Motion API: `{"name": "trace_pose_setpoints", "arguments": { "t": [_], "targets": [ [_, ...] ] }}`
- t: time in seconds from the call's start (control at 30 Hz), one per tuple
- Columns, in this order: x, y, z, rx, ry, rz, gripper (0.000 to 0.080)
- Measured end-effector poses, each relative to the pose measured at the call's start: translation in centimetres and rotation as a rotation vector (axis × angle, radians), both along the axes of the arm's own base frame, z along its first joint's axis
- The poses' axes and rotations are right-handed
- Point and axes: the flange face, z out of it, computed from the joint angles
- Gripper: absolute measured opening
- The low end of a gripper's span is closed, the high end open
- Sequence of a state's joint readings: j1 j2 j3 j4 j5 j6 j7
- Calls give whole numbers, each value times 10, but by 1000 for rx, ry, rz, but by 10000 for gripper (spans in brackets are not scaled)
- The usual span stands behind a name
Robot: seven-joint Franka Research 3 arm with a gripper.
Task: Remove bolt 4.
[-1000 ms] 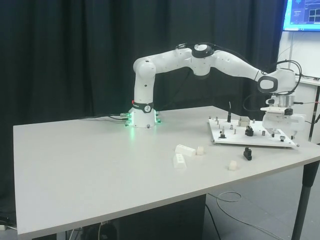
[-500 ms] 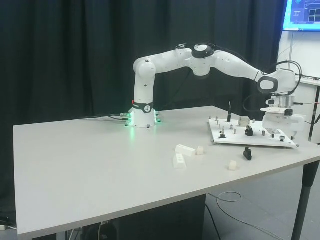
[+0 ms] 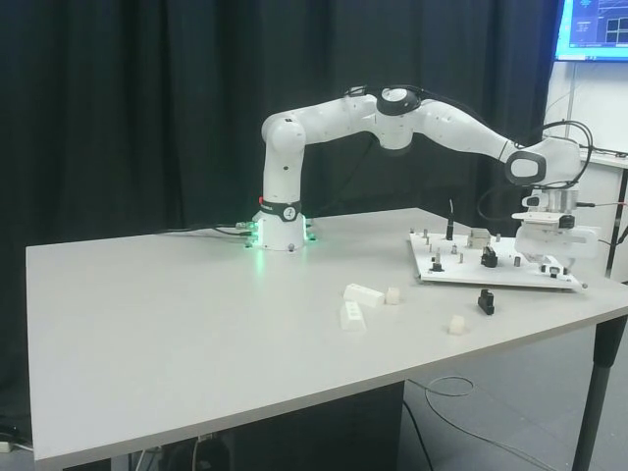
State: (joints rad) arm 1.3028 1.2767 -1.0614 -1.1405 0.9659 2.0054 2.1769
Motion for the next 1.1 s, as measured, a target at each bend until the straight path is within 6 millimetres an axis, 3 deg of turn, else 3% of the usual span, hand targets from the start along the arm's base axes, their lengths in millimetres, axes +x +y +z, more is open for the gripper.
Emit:
{"name": "trace_pose_setpoints", "arguments": {
  "t": [0.13,0.17,0.33,0.37,0.73,1.1],
  "targets": [
    [0,1,-1,2,2,1,480],
    [0,1,-1,2,2,2,332],
    [0,1,-1,2,2,3,332],
    [0,1,-1,2,2,4,255],
    [-1,2,-1,-7,3,42,256],
    [0,4,-1,-39,10,217,255]
  ]
}}
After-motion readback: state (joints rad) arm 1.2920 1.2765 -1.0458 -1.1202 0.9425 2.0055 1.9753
